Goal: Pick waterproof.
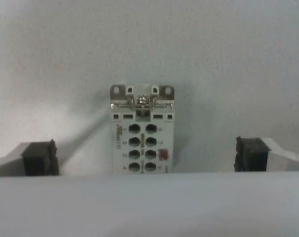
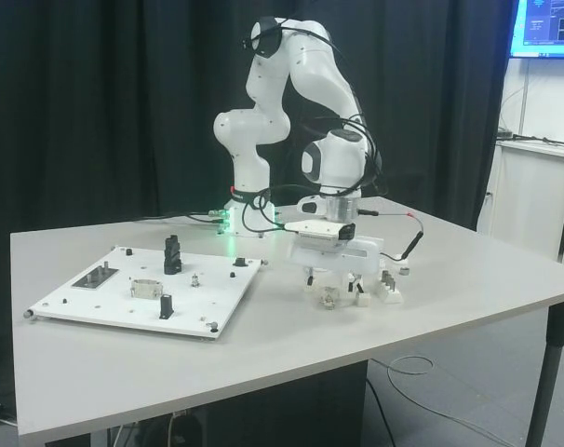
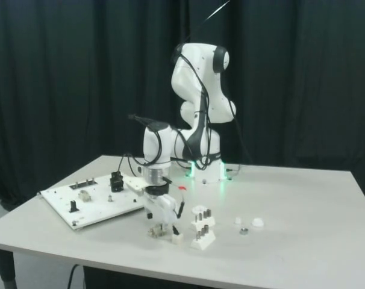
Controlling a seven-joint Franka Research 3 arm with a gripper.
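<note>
The waterproof connector is a small white block with eight round holes and a metal clip at one end. It lies flat on the grey table. My gripper is open, with the connector midway between its black pads and a wide gap on each side. In the room views the gripper hangs low over the connector, close to the table's front part. The second room view shows the same gripper just above the connector.
A white board carrying several black and metal parts lies to one side of the gripper. White holders with metal pins stand close beside the connector. Two small white caps lie further off. A black-tipped cable runs near the arm.
</note>
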